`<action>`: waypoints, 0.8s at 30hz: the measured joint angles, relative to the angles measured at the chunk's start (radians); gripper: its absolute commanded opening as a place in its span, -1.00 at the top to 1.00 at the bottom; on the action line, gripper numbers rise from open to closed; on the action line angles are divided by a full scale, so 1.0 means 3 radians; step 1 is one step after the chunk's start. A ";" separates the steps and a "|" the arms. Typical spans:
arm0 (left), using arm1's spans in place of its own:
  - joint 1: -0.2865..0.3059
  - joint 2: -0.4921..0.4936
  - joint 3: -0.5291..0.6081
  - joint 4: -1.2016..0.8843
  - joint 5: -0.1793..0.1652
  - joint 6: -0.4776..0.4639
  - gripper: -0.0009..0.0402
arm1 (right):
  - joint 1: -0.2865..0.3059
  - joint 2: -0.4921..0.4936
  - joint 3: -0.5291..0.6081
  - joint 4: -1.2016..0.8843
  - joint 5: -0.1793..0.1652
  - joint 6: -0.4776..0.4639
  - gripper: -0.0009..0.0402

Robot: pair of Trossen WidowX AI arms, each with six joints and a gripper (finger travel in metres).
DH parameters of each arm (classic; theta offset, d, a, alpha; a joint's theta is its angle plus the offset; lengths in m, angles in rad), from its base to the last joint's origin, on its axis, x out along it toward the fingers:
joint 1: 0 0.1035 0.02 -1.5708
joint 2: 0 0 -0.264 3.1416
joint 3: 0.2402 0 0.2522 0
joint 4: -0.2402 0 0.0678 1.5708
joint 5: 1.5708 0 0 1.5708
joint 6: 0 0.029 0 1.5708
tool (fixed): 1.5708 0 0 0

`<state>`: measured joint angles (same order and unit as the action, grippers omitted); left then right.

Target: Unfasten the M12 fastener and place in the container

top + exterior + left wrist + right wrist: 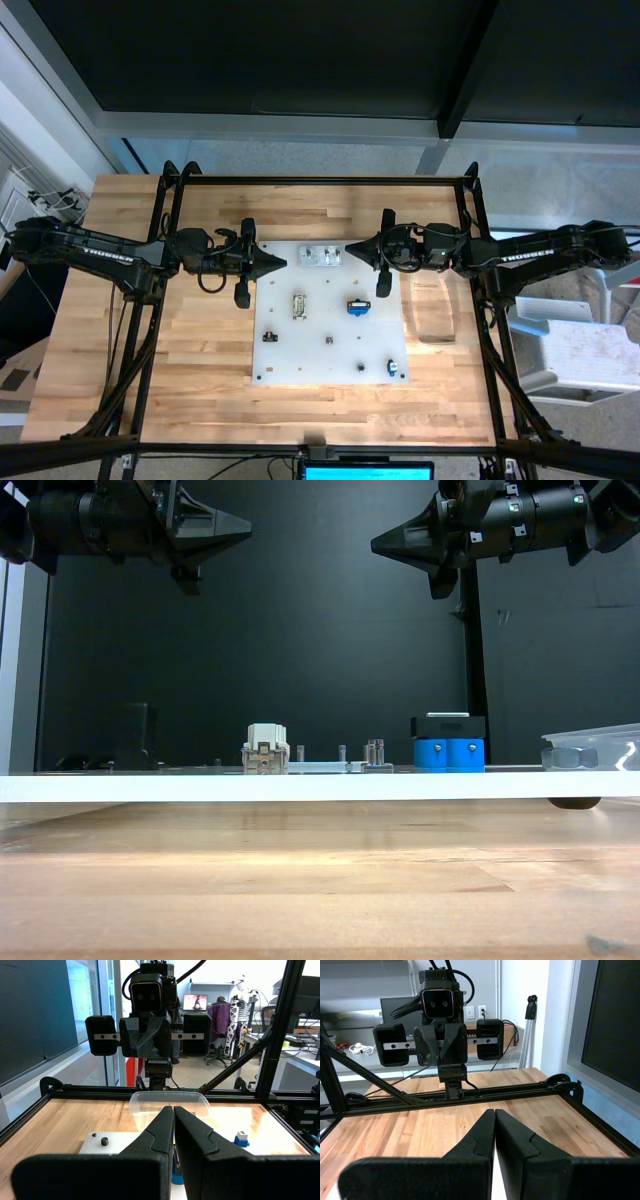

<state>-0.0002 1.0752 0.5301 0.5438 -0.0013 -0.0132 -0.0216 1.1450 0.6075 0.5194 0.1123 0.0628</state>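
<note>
Not begun: M12 fastener (560, 757) not yet unscrewed.
Left gripper (278, 263), right gripper (352, 247) hover clenched above far board (300, 352); right must open, descend.

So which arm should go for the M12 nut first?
Right, probably. The nut stands near the board's right edge and the container lies just beyond that edge. Both hover shut: right gripper over the board's far right, left gripper over its far left.

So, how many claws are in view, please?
2: left claw, shut, over the far left corner of the white board; right claw, shut, over its far edge.
</note>
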 measured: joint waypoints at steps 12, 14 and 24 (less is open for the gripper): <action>0.0000 0.0000 0.0000 0.0001 0.0000 -0.0001 0.96 | 0.0022 0.0005 0.0000 -0.0004 -0.0448 -0.0168 0.96; 0.0000 0.0000 -0.0001 0.0001 0.0001 0.0000 0.96 | 0.0024 0.0005 0.0000 -0.0005 -0.0458 -0.0156 0.96; 0.0000 0.0000 -0.0001 0.0001 0.0000 0.0000 0.96 | 0.0165 0.0046 0.0544 -0.1161 -0.0450 -0.0058 0.96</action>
<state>-0.0002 1.0752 0.5297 0.5442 -0.0013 -0.0132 0.0280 1.1587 0.7708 0.1711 -0.0227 0.0452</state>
